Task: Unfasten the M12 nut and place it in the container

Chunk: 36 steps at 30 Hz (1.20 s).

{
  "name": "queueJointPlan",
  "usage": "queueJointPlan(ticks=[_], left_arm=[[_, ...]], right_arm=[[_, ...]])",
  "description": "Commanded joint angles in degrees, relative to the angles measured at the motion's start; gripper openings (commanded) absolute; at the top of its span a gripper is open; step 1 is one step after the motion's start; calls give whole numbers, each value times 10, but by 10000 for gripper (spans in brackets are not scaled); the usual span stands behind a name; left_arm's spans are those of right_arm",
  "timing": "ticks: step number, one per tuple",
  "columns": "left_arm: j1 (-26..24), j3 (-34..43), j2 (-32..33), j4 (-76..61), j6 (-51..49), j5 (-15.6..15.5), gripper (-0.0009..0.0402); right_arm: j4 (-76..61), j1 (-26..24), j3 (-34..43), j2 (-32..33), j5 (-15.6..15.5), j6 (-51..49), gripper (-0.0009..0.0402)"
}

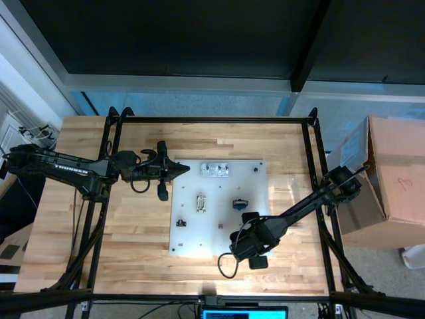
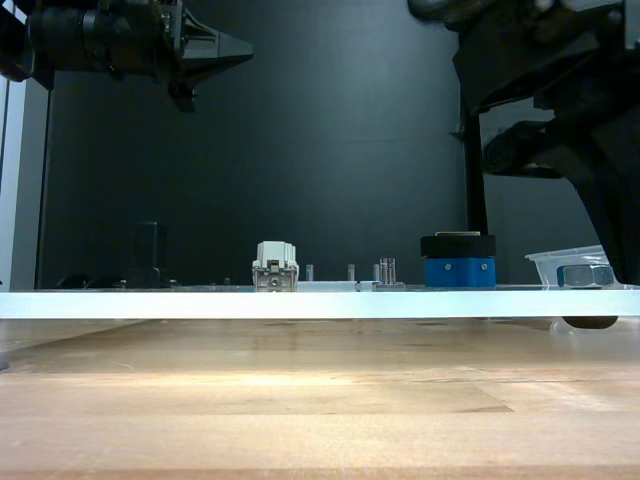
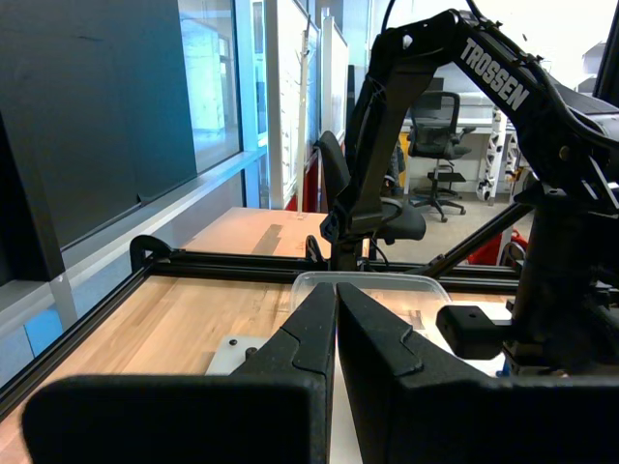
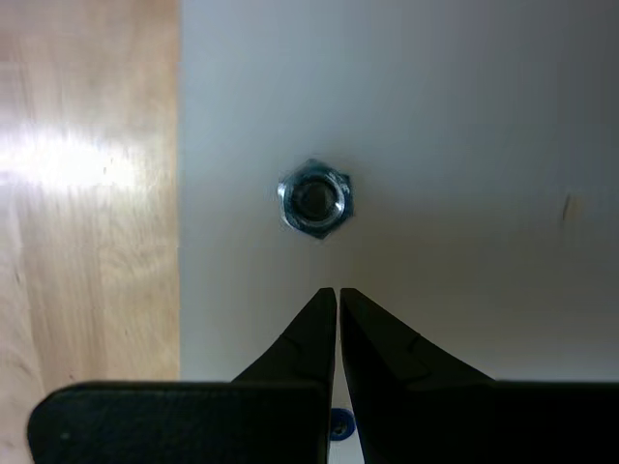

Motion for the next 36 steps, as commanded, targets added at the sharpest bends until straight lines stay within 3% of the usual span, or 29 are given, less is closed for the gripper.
queueJointPlan(ticks=[1, 10, 15, 22, 27, 36], left_arm=[[0, 0, 0, 0, 0, 0, 0], [0, 0, 0, 0, 0, 0, 0], [0, 0, 0, 0, 0, 0, 0], [0, 0, 0, 0, 0, 0, 0], [0, 0, 0, 0, 0, 0, 0], [0, 0, 0, 0, 0, 0, 0]], right_arm=[[-2, 0, 3, -5, 4, -66, 3], [1, 0, 3, -5, 2, -270, 0], [2, 0, 3, -5, -42, -410, 0], [3, 0, 3, -5, -41, -498, 0], [2, -1, 3, -5, -41, -481, 0], [-70, -6, 63, -5, -36, -145, 0]])
